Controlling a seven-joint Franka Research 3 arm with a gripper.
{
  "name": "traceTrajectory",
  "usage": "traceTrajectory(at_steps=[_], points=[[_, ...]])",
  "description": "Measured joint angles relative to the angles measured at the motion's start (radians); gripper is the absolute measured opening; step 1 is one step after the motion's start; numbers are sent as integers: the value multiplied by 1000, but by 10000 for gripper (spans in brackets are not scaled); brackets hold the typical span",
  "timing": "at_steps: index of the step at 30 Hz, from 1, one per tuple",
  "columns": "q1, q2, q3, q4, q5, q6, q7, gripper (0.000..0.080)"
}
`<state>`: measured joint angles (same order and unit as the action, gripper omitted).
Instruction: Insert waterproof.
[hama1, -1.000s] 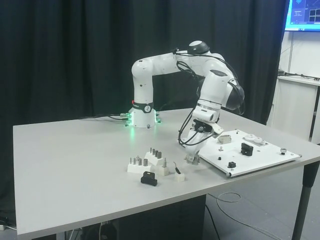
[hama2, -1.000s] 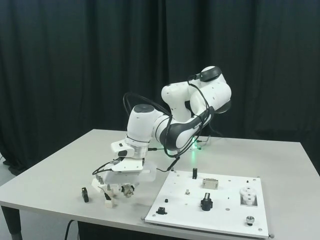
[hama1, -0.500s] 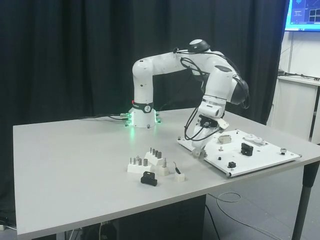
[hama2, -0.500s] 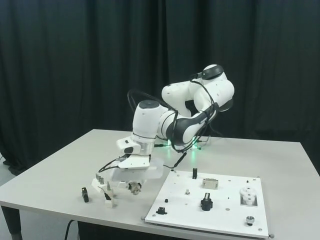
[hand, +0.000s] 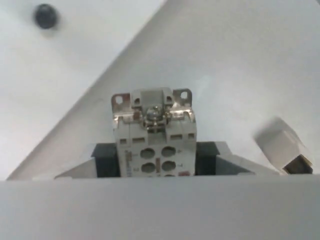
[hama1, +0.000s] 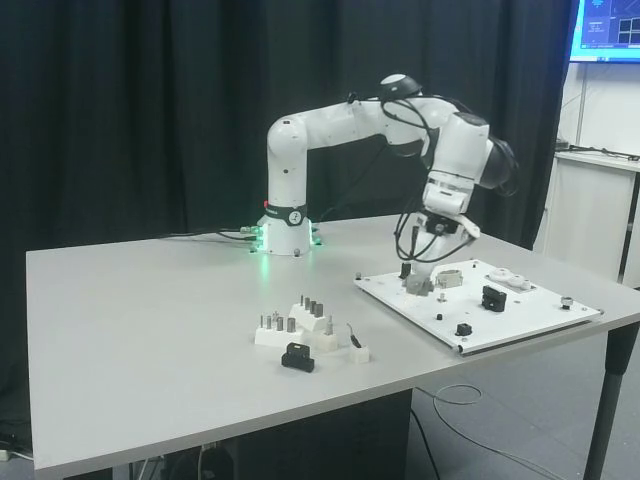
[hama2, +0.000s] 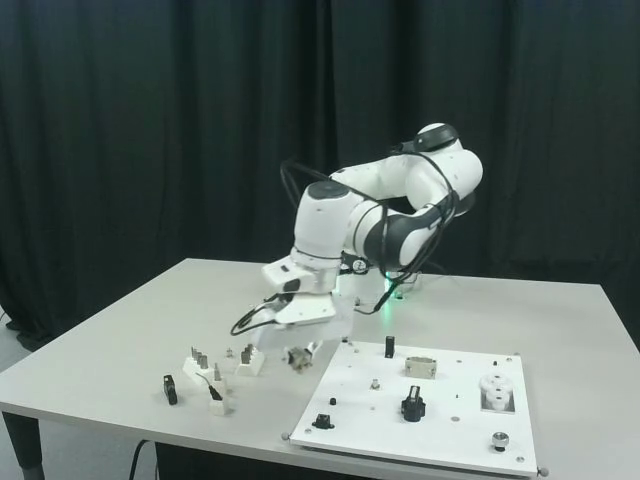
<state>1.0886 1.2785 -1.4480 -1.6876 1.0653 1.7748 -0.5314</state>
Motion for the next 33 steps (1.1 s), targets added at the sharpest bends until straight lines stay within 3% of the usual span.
traceTrajectory(at_steps=[6,15,29,33], points=[[47,-17,-16,0,-39,-47,-18,313],[111,-22,-44,-2,-45,-118,-17,313],[174,-32,-46,-21,-44,-109,6,313],[188,-32,-43,-27,-40,-109,-41,313]])
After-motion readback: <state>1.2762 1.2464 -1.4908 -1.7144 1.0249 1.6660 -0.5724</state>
